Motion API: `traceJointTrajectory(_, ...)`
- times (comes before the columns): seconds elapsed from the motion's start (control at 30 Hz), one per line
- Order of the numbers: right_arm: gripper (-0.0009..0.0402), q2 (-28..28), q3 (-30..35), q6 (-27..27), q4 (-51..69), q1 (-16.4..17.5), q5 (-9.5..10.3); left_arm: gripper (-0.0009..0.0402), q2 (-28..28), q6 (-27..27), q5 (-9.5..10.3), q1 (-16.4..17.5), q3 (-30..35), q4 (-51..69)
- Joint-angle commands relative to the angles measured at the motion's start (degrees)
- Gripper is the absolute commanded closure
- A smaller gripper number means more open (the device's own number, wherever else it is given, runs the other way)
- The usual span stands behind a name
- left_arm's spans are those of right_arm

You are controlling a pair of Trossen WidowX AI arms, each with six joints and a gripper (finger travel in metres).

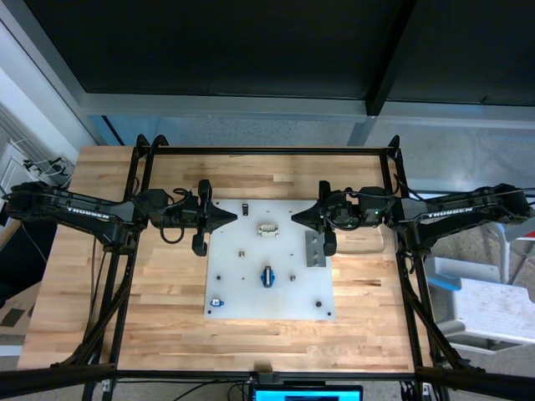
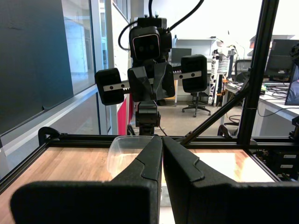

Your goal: Pick the 16mm cylinder and place it in the container

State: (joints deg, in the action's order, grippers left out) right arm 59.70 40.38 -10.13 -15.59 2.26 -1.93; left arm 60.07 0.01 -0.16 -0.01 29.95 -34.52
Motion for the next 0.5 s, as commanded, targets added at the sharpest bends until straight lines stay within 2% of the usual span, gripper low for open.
traceJointTrajectory(0.03,0.0393,0.11,4.66,0.07,9.84,0.04,0.46,0.0393,0.02,0.00,0.00,0.00,0.00,0.00)
traceJointTrajectory(0.3,0.0393,4.63,18.75,-3.58,37.07,0.17,0.52,0.0393,0.02,0.00,-0.02,0.02,0.00,0.00)
traceJointTrajectory(0.5,0.0393,9.68,27.89,-2.49,52.72,0.42,0.63,0.0393,0.02,0.00,-0.02,0.00,0.00,0.00)
